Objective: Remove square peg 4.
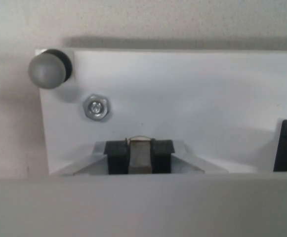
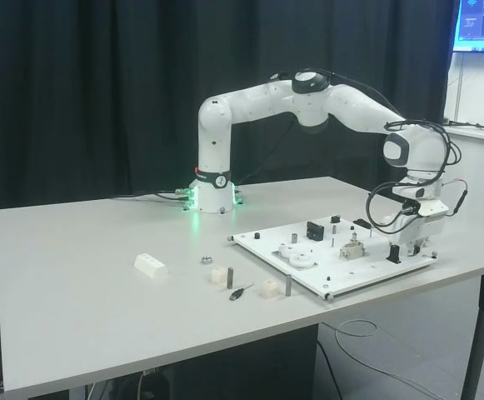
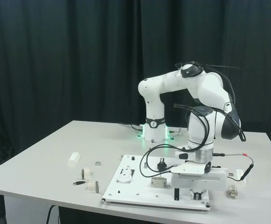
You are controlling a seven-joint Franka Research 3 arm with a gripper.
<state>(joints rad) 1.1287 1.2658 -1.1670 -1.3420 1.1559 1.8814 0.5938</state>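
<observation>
White arm bent over board [image 2: 333, 267], jaws [image 1: 140, 159] closed on peg [image 1: 140, 157].

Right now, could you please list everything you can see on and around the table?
Table: one, grey, under everything.
Board: one, white, at the table's front edge.
Peg: one, grey, between the pincer's fingers, on the board.
Nut: one, grey, on the board near its corner.
Knob: one, grey, at the board's corner.
Blocks: three, white, loose on the table beside the board.
Curtain: black, behind.
Arm: one, white, base lit green.
Pincer: one, black fingers, shut on the peg.
</observation>
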